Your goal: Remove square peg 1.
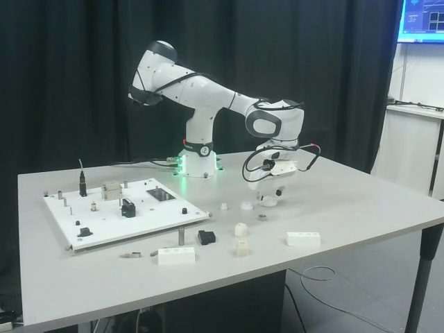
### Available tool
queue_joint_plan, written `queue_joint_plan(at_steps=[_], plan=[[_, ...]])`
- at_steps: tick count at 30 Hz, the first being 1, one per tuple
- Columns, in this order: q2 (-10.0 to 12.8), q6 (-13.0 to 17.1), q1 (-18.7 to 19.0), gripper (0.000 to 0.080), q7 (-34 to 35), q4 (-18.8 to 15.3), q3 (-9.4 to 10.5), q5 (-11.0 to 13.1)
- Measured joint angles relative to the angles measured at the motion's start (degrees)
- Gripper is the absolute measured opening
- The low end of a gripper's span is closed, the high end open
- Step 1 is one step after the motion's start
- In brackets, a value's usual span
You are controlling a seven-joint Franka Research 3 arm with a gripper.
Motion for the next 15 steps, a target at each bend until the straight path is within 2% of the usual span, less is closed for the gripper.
queue_joint_plan(at_steps=[8, 15], plan=[[0.0, -0.4, 0.0, 0.0796, 0.0, 0.06, 0.42, 0.47], [0.0, -1.8, 0.0, 0.08, 0.0, 0.29, 1.6, 1.2]])
